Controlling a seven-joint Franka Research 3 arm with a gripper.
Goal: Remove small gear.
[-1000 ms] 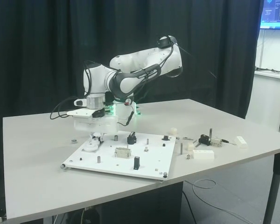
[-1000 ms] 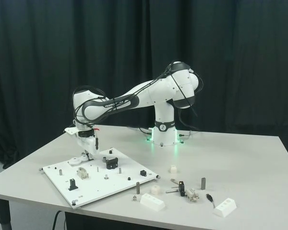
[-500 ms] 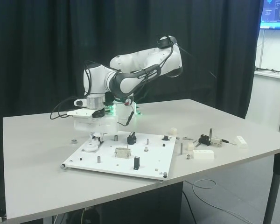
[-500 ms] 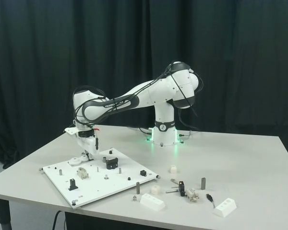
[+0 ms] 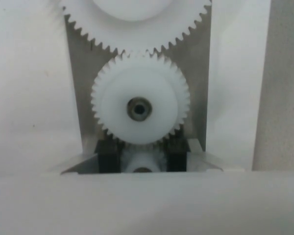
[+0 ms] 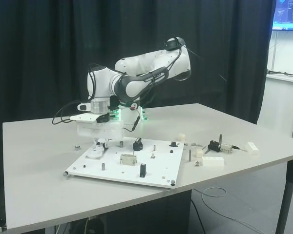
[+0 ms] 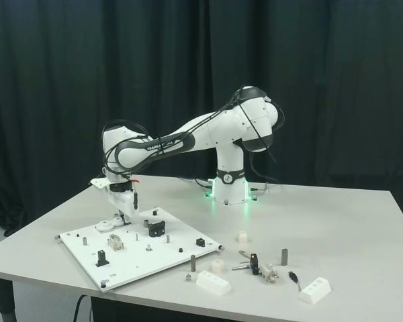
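Observation:
In the wrist view the small white gear [image 5: 142, 161] sits between my two black fingertips [image 5: 108, 154], partly hidden by the gripper body. It fills the gap between them, so my gripper [image 5: 142, 157] is shut on it. It meshes with a middle white gear [image 5: 140, 104], which meshes with a large white gear [image 5: 135, 22]. In the room views my gripper [image 6: 102, 143] [image 7: 124, 216] points straight down at the gear train [image 6: 94, 152] [image 7: 108, 225], at the far left corner of the white board [image 6: 158, 168] [image 7: 144, 265].
The board carries black blocks [image 6: 137, 144], a grey connector [image 6: 128, 160] and several short pegs. On the grey table beside the board lie white blocks [image 6: 212, 161] [image 7: 314, 290], a small white cylinder [image 6: 181, 138], pins and a black connector [image 6: 214, 145].

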